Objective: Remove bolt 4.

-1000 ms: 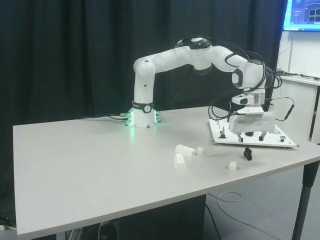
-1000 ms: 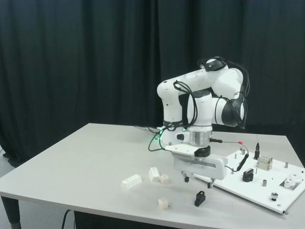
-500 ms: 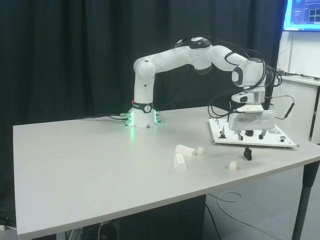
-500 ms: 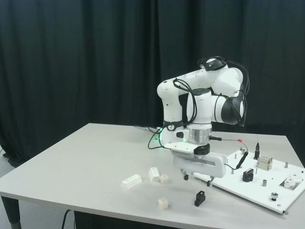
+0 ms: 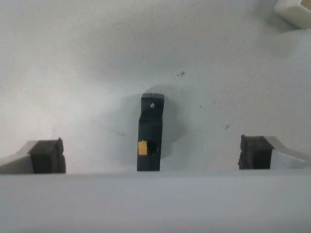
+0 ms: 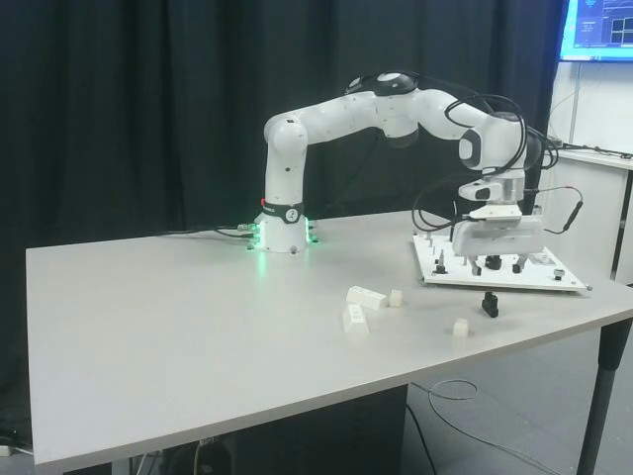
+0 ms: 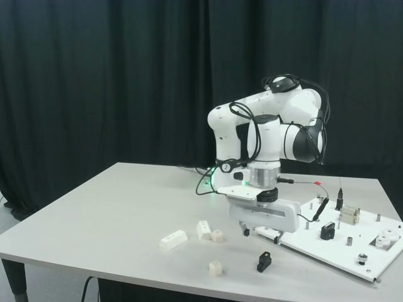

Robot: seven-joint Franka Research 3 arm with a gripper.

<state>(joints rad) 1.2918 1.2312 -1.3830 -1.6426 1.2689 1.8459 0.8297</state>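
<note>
Over the past second the gripper has risen from the counter and moved toward the white board. Its fingers are spread apart and hold nothing. You see a small black part lying on the counter below, at the board's 6 o'clock edge. Which of the board's bolts is bolt 4 cannot be told; judge the removal as not yet begun.

Pretty evenly lit from overhead against black curtains, soft shadows only on the grey table, green glow at the arm's base, close-up fingertips blurry in wrist view.
</note>
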